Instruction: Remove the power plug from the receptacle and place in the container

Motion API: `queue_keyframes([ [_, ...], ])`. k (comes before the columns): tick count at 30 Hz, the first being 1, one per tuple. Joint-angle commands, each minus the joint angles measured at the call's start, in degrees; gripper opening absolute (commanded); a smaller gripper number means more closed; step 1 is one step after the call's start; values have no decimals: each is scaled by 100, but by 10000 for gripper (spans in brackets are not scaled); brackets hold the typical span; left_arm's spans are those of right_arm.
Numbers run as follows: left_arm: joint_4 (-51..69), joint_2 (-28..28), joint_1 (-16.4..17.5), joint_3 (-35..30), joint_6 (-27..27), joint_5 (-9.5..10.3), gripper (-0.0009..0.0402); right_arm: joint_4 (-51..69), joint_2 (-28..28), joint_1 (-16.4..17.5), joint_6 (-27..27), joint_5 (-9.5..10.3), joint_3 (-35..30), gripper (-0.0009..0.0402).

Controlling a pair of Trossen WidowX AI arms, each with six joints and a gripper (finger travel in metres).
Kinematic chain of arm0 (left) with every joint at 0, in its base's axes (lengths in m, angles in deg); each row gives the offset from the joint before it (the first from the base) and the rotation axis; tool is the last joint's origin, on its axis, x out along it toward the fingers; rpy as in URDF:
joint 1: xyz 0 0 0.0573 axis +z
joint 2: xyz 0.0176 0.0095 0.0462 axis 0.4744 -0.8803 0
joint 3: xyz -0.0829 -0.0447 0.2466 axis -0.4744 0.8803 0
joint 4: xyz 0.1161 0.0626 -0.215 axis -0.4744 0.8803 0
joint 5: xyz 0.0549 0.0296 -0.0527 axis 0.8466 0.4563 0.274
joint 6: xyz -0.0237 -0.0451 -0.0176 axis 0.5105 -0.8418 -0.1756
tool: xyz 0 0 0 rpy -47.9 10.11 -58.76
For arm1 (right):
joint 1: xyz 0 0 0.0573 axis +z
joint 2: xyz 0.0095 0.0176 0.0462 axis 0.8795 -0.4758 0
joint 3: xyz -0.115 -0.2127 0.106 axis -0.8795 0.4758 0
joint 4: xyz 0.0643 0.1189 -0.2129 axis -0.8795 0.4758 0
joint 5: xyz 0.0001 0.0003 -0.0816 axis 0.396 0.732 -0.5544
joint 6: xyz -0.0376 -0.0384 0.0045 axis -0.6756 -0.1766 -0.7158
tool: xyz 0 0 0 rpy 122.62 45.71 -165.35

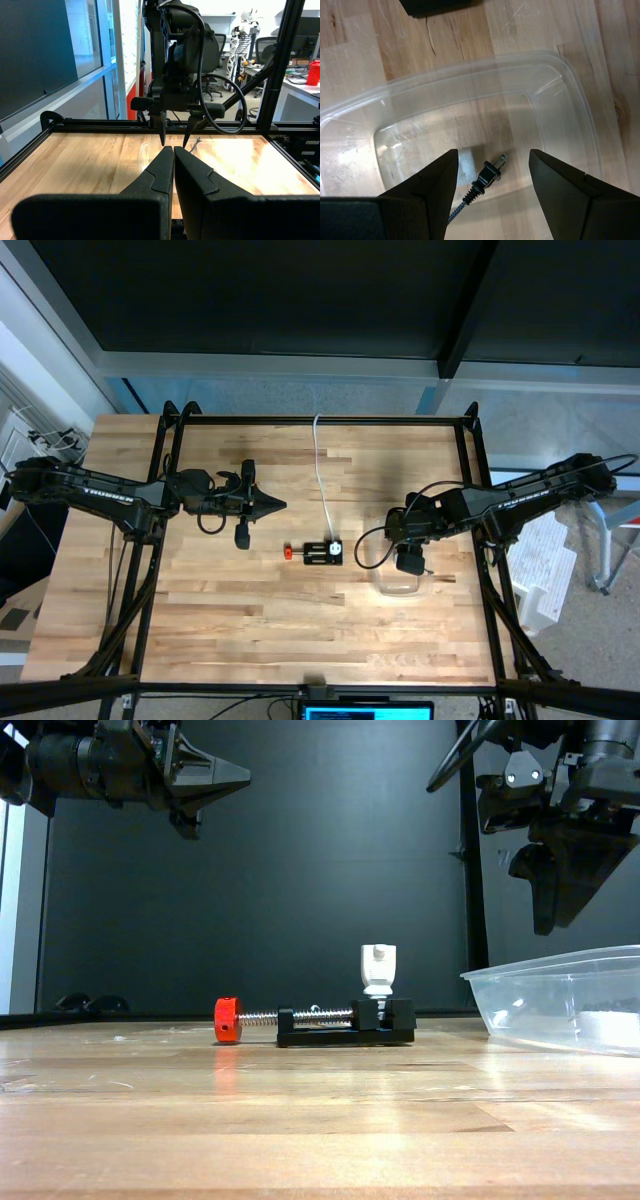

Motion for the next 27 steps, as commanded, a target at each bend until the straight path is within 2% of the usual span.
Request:
queue_keyframes([
  [1, -2, -2, 0, 0, 2, 0, 0, 9, 7, 2, -13, 0, -22, 196],
  [6, -2, -2, 0, 0, 2, -2, 0, 13, 63, -7, -114, 4, -105, 196],
  [10, -2, -2, 2, 0, 2, -2, 0, -37, 258, -129, -485, 15, -404, 196],
  [13, -2, -2, 0, 0, 2, -2, 0, -245, 356, -286, -863, 111, -632, 188],
  [16, -2, -2, 2, 0, 2, -2, 0, -549, 380, -527, -1338, 367, -809, 166],
  [20, -2, -2, 2, 0, 2, -2, 0, -960, 391, -782, -1738, 507, -892, 126],
  [27, -2, -2, 0, 0, 2, -2, 0, -1720, 623, -981, -2177, 520, -796, 43],
])
